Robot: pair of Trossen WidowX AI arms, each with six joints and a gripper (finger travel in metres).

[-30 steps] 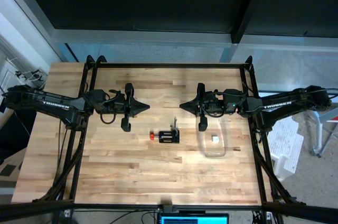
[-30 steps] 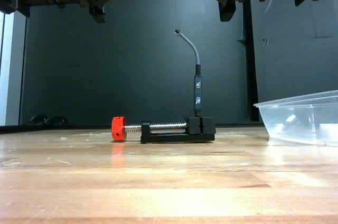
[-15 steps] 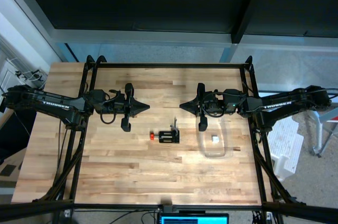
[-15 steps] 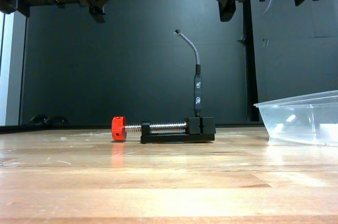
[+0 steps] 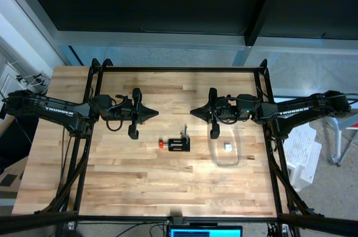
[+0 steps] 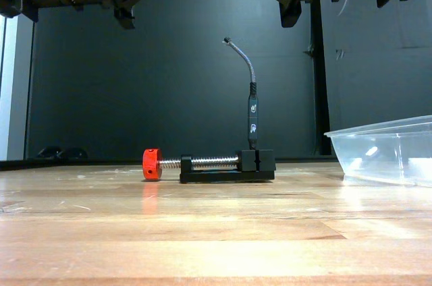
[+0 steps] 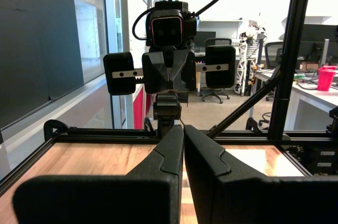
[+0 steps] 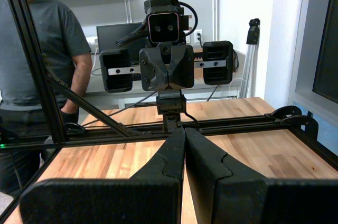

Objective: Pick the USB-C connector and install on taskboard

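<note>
USB-C connector [image 6: 252, 119] stands upright at the 3 o'clock end of the taskboard [image 6: 226, 168]. Its black plug body looks seated in the block, and its braided stub curls over toward 9 o'clock at the top. The block's long axis runs 9 to 3 across the table [image 5: 140, 181], with the orange knob [image 6: 152, 164] at the 9 end. Level with it toward 3 o'clock, and apart from the block, lies the clear tray [image 5: 219, 161]. Inside it is a small white piece [image 5: 227, 147] that I cannot identify.

Farther back and high above the wood, the left gripper [image 5: 156, 113] and right gripper [image 5: 192, 112] point at each other, each with its fingers pressed together on nothing. Seen from above, the connector lies at about 4 o'clock from the left gripper and between 6 and 7 from the right gripper, so the right arm is nearer.

By my reading, a grasp would have to come straight down along the connector's vertical axis, with the fingers parted first. Since the plug already looks installed, I cannot say whether the task is finished or not yet begun.
</note>
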